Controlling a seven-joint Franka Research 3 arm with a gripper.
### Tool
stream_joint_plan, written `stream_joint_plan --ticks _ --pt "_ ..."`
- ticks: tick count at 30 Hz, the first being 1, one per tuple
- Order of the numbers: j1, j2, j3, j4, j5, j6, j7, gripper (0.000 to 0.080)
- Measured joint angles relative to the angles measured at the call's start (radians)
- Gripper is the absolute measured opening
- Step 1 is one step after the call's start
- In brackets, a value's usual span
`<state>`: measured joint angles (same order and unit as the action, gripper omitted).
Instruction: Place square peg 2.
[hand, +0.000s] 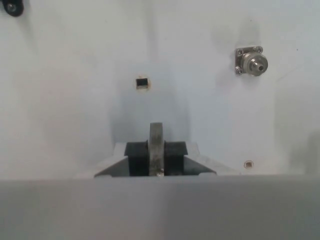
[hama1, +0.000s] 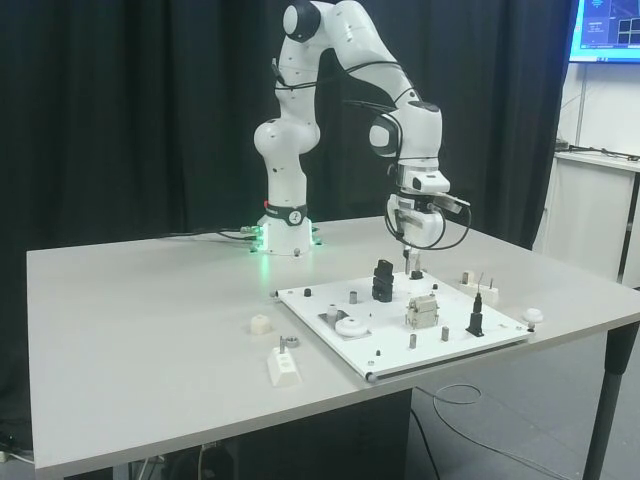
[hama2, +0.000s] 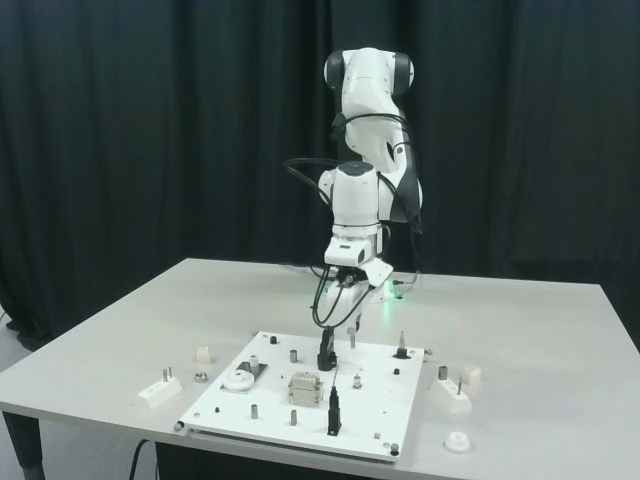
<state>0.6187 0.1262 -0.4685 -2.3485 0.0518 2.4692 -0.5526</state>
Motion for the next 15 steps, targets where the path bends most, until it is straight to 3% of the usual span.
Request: stream_joint_plan --ticks 15 --pt "0.0 0.0 0.001 0.001 -0.006 0.0 0.041 0.0061"
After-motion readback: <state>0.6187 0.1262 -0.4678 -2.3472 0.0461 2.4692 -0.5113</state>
